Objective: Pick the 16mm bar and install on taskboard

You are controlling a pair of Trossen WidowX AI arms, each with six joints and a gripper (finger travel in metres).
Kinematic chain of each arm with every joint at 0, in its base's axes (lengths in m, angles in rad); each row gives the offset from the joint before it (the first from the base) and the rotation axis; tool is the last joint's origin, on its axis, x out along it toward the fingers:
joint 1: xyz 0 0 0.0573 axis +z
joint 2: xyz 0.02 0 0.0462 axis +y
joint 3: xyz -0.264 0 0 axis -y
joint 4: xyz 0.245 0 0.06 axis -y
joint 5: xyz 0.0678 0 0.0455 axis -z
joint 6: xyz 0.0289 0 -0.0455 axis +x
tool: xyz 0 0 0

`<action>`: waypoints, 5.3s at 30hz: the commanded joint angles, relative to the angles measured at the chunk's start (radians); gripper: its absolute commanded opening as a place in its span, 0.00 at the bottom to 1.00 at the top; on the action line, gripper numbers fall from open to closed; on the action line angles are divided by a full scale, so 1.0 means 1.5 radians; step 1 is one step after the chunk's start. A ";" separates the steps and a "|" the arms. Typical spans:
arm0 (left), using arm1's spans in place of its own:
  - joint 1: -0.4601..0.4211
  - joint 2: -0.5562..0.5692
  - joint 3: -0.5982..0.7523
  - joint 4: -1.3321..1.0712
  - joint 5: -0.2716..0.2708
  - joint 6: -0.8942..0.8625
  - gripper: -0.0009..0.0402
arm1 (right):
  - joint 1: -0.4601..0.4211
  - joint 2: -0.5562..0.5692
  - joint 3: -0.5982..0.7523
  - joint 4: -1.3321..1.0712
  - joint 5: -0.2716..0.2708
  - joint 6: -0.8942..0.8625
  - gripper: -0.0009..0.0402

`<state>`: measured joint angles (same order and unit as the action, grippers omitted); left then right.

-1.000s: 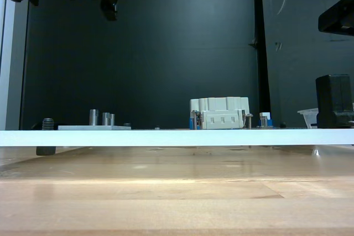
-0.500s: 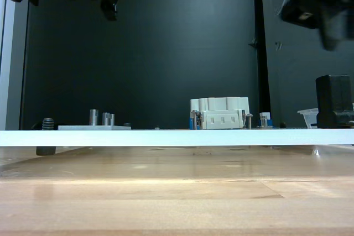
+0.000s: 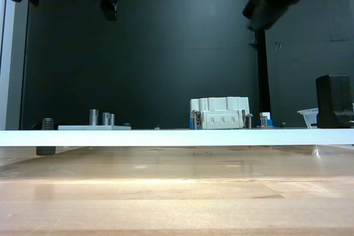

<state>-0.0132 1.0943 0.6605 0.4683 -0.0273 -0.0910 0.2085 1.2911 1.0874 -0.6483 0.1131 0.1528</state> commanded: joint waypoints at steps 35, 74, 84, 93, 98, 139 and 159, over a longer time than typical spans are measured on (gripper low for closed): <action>0.000 0.000 0.000 0.001 0.000 0.000 0.02 | -0.145 -0.149 -0.286 0.721 -0.058 -0.055 0.02; 0.000 0.000 0.000 0.000 0.000 0.000 0.02 | -0.145 -0.149 -0.300 0.740 -0.059 -0.055 0.02; 0.000 0.000 0.000 0.000 0.000 0.000 0.02 | -0.145 -0.149 -0.300 0.740 -0.058 -0.055 0.02; 0.000 0.000 0.000 0.000 0.000 0.000 0.02 | -0.145 -0.149 -0.300 0.740 -0.058 -0.055 0.02; 0.000 0.000 0.000 0.000 0.000 0.000 0.02 | -0.145 -0.149 -0.300 0.740 -0.058 -0.055 0.02; 0.000 0.000 0.000 0.000 0.000 0.000 0.02 | -0.145 -0.149 -0.300 0.740 -0.058 -0.055 0.02; 0.000 0.000 0.000 0.000 0.000 0.000 0.02 | -0.145 -0.149 -0.300 0.740 -0.058 -0.055 0.02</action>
<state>-0.0135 1.0943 0.6605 0.4686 -0.0273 -0.0910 -0.0090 1.0676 0.6376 0.4610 0.0254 0.0692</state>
